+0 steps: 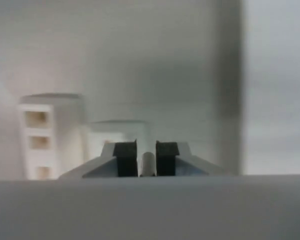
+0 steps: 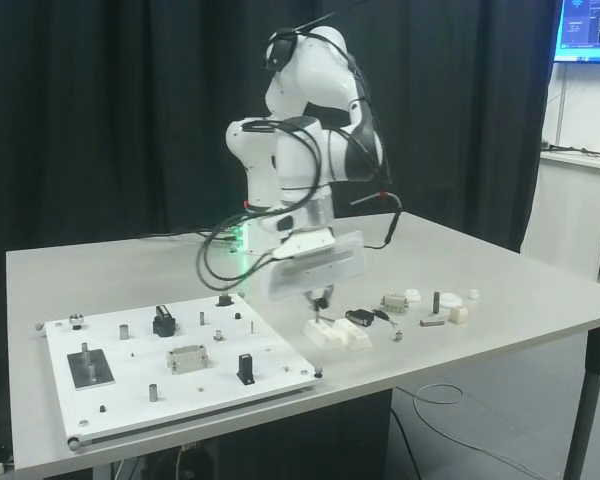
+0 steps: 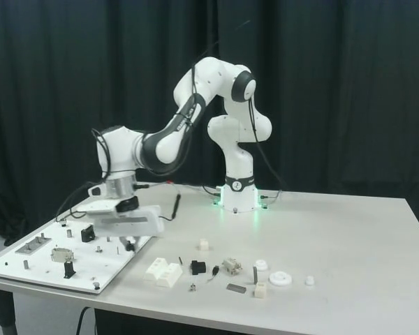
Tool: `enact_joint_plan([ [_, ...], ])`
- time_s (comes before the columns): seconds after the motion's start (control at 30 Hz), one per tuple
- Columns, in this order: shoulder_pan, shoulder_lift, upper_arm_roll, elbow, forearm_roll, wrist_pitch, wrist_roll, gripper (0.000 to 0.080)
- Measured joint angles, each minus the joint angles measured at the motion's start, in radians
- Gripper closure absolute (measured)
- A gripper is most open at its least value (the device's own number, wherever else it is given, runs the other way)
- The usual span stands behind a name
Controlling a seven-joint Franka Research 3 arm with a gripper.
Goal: Place round peg 2.
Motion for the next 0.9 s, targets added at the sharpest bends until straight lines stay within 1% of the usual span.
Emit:
enact_joint_plan([
  [0.27, 0.090, -0.019, -0.001, -0.047, 0.000, 0.002, 0.032, 0.0727],
  [0.43, 0.143, -0.032, -0.002, -0.079, -0.001, 0.022, 0.053, 0.0727],
  [0.63, 0.202, -0.046, -0.002, -0.126, -0.001, 0.077, 0.079, 0.0727],
  [0.9, 0.268, -0.061, -0.001, -0.201, -0.001, 0.177, 0.105, 0.0727],
])
